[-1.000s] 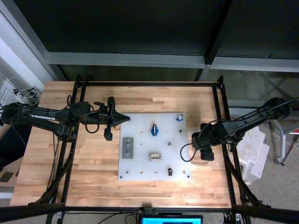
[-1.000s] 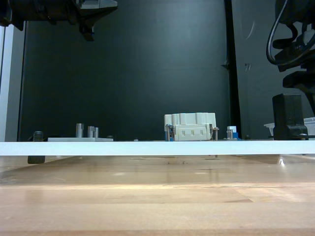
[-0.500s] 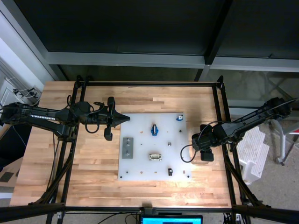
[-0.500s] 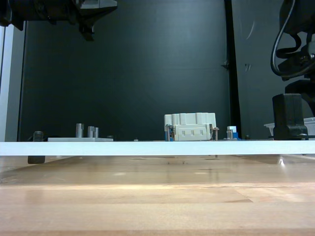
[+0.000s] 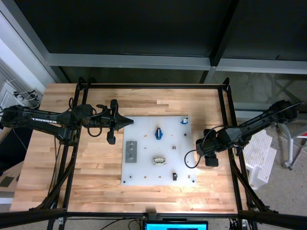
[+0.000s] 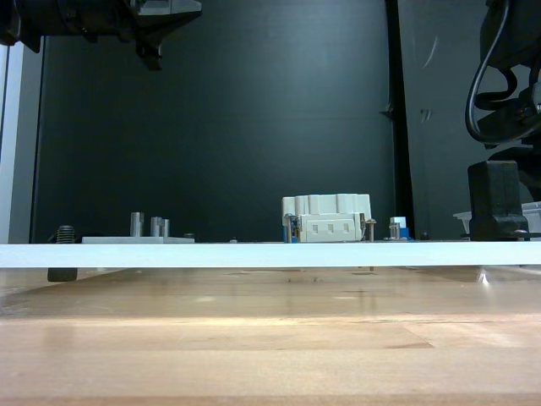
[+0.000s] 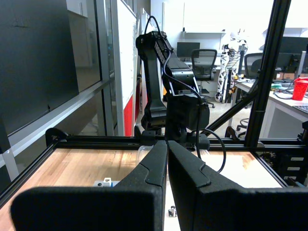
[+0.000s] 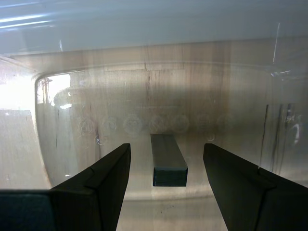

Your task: Pick the 16mm bar and install on taskboard

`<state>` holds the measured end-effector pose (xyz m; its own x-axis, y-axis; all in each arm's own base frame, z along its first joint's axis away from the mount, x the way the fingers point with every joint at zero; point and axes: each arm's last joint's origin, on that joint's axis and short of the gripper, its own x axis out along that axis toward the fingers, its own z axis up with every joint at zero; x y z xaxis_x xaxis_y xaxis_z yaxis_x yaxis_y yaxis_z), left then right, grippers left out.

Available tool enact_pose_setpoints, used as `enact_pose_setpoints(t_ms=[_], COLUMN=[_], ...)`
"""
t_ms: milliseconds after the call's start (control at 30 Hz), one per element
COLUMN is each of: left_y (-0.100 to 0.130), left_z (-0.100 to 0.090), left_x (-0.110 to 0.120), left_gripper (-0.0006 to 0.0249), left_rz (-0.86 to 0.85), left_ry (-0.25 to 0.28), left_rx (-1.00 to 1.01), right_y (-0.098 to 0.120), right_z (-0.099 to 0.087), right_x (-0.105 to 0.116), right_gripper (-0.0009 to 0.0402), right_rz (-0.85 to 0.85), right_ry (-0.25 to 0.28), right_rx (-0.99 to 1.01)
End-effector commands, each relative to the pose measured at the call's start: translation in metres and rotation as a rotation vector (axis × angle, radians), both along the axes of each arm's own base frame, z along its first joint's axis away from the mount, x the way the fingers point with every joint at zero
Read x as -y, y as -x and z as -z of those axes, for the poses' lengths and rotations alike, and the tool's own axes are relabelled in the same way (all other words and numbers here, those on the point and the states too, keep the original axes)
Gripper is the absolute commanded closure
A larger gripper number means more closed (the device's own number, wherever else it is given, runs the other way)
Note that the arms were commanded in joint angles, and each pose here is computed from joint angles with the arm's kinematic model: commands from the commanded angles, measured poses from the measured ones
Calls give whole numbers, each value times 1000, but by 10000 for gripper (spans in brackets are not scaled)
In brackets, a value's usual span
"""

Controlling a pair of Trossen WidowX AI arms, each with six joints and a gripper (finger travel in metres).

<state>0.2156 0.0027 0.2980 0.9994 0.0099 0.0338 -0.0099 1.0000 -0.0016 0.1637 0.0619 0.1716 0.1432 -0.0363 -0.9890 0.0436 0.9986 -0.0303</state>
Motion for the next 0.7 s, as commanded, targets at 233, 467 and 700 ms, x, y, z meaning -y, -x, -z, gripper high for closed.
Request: enact_pose_setpoints(t_ms=[233, 467, 700], left_y=[0, 0, 0], left_z=[0, 0, 0], left_x=[0, 0, 0], left_gripper=[242, 242, 242], left_rz=[0, 0, 0], left_ry=[0, 0, 0], left_rx=[0, 0, 0], right_y=[0, 0, 0], right_z=[0, 0, -1], right_x=[0, -1, -1], right_gripper=[235, 276, 328], right_rz=[-3, -3, -4], right_ry=[-1, 0, -1], right_rx=[-1, 0, 2])
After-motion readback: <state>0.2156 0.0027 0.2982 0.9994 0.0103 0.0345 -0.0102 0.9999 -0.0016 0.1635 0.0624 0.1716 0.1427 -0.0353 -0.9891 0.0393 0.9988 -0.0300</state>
